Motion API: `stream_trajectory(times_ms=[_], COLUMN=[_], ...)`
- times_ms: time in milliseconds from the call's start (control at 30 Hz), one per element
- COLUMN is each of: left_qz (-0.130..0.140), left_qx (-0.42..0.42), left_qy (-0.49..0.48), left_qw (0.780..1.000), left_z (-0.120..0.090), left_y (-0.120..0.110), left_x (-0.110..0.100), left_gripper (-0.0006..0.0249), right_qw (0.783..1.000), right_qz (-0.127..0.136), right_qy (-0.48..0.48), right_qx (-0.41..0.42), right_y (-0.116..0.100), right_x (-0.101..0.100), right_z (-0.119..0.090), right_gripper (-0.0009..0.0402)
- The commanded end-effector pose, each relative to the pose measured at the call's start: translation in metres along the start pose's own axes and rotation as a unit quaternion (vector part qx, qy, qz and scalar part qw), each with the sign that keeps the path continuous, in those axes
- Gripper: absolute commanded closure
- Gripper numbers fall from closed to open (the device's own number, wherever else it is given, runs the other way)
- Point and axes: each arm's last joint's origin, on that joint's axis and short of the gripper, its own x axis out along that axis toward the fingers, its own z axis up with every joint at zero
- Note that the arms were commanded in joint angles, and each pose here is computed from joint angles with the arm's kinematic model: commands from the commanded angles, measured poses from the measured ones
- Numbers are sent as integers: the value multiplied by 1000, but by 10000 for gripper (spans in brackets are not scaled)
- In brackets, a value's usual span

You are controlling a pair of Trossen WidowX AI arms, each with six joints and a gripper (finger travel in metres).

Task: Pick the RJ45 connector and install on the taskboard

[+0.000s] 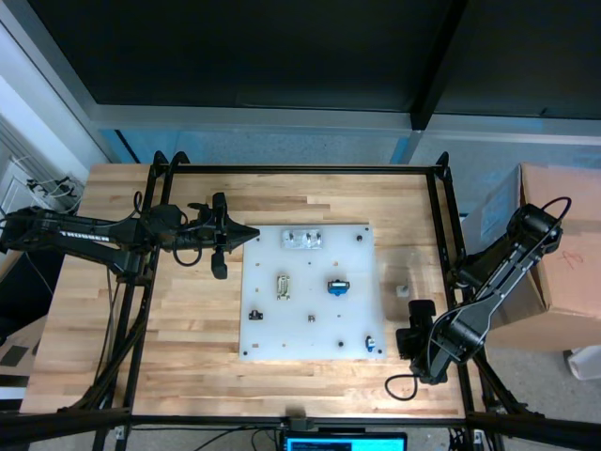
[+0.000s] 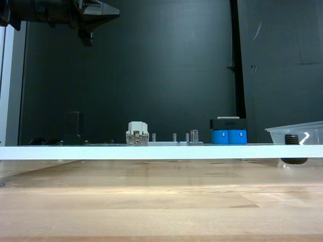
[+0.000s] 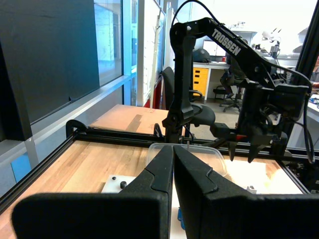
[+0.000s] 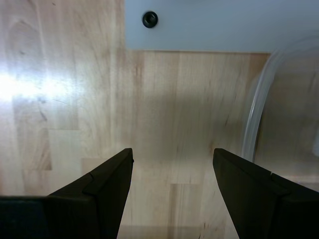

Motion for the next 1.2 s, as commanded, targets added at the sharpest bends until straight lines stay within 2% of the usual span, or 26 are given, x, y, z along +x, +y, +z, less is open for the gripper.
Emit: stream_trajectory(times_ms=[33,167,433,1200], left_qz=[0,0,0,0], left_qx=[0,0,0,0], left_qy=[0,0,0,0], left_qw=[1000,1000,1000,1000], left_z=[0,0,0,0], left_y=[0,0,0,0], left_x=[0,0,0,0], left_gripper=[243,243,243,243], right_qw=[1000,1000,1000,999], right_qz=[2,13,12,11], right_qy=[-1,-12,-24,-29], right_qx=[5,8,10,10], right_y=[-1,-2,-3,-5], right_x=[6,16,24,29], right_z=[-2,-4,-5,-7], right_gripper=[169,169,184,368])
